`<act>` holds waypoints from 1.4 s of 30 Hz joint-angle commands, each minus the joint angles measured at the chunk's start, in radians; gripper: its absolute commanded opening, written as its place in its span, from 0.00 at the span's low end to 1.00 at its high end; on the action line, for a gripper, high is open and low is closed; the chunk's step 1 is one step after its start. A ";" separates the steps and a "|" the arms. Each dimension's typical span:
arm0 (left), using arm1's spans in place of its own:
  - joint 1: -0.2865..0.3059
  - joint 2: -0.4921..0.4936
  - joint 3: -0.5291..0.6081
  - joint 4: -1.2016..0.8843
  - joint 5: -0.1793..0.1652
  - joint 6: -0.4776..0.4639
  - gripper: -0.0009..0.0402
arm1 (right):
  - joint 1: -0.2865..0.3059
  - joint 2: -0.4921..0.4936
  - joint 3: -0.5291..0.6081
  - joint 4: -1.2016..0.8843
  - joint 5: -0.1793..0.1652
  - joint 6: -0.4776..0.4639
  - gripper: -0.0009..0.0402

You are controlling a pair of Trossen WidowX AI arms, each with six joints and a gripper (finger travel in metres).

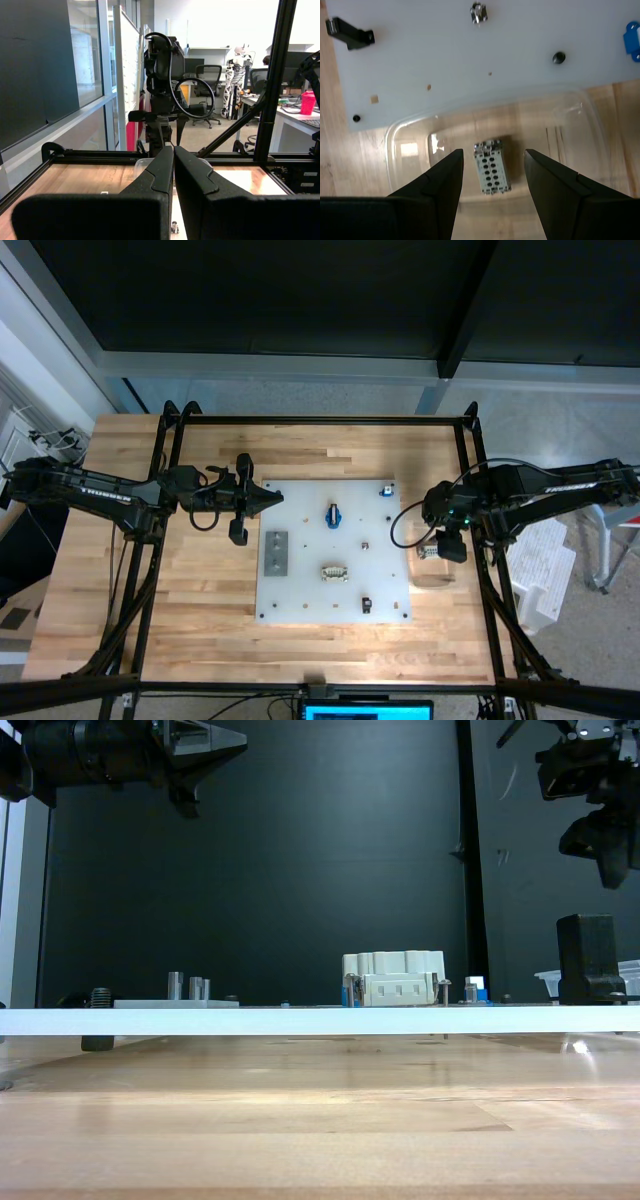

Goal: Pick the HAN10E connector and install on the hub

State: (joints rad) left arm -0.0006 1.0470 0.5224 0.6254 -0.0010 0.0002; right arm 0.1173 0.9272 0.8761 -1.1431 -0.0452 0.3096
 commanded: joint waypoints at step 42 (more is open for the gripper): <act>0.000 0.000 0.000 0.000 0.000 0.000 0.02 | 0.099 0.051 -0.004 -0.061 0.080 0.047 0.44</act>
State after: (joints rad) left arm -0.0006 1.0470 0.5228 0.6254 -0.0010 0.0002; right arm 0.2104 0.9779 0.8722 -1.2049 0.0338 0.3447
